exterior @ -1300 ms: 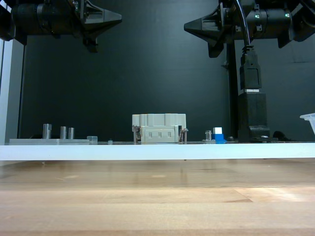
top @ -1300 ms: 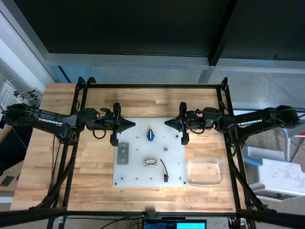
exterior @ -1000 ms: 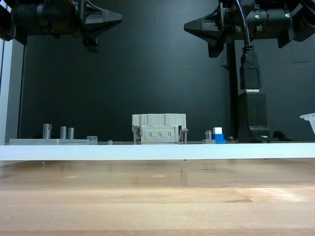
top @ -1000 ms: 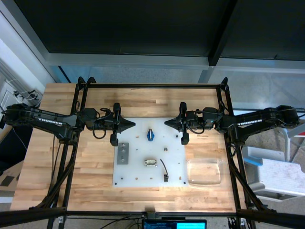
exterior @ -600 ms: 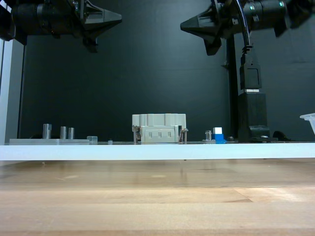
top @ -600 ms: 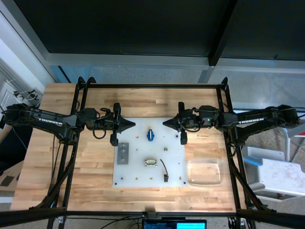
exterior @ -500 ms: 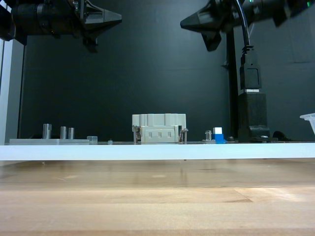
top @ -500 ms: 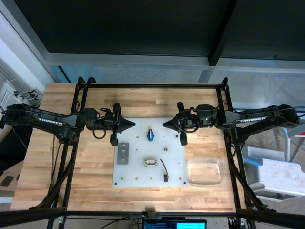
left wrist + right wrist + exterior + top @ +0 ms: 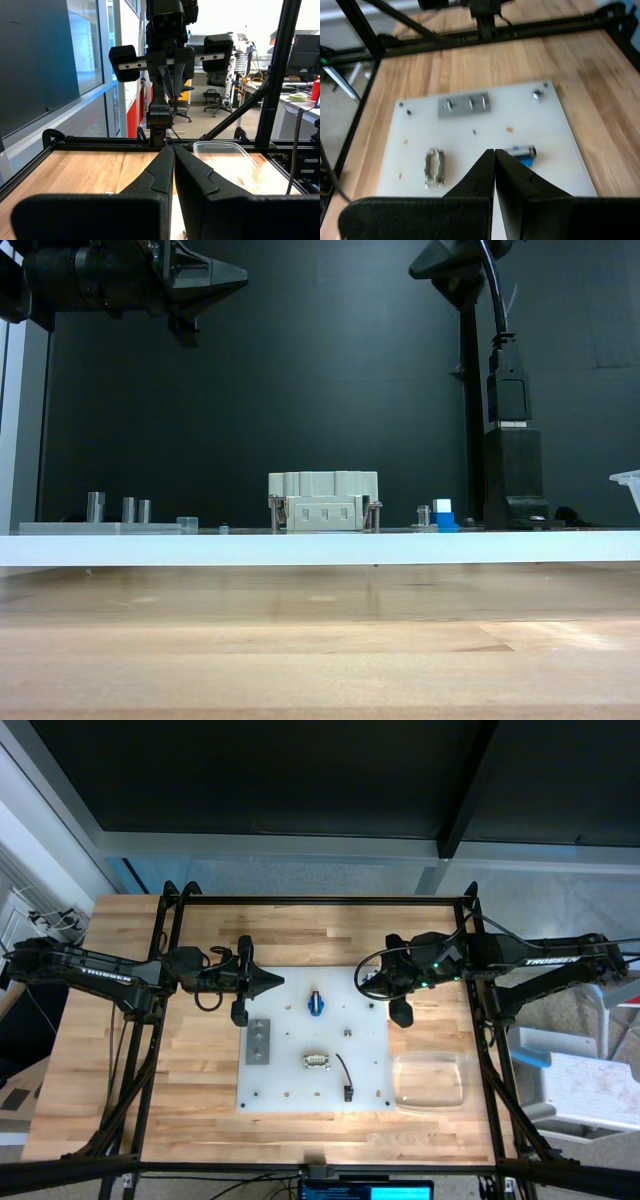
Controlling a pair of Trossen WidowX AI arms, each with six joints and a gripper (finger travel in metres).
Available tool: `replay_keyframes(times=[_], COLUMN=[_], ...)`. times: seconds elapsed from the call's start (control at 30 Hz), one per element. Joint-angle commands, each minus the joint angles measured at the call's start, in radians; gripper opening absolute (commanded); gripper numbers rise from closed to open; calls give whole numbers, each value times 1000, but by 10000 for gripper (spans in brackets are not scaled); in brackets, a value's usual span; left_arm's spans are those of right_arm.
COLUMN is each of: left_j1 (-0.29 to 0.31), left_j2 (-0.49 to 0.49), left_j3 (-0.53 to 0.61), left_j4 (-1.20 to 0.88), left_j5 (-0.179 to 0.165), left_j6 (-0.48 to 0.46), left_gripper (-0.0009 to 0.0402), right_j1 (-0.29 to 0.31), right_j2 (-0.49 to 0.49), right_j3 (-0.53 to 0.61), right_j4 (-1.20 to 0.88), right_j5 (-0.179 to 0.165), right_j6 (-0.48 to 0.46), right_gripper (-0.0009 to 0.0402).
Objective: Remove the USB connector from the USB hub and place in the container
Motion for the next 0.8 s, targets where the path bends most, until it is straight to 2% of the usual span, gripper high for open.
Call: replay_keyframes(times=[0.03, 0.17, 0.3, 0.5, 0.7, 0.8], left_j1=[0, 0, 0, 0, 0, 0], left_j2=[0, 0, 0, 0, 0, 0], left_j3=[0, 0, 0, 0, 0, 0], left_j4=[0, 0, 1, 0, 0, 0], left_j5=[0, 0, 0, 0, 0, 0], left_j6=[0, 0, 0, 0, 0, 0], left_gripper=[1, 1, 1, 1, 1, 1], right_j1=[25, 66, 111, 198, 259, 293], right_j2=[0, 0, 14, 75, 137, 166], right_j3=[32, 52, 54, 69, 105, 126], right_j4=[-89, -156, -192, -231, -234, -237], right_j5=[10, 26, 26, 27, 30, 60], right_j6=[26, 68, 99, 138, 177, 208], right_gripper=[0, 0, 0, 0, 0, 0])
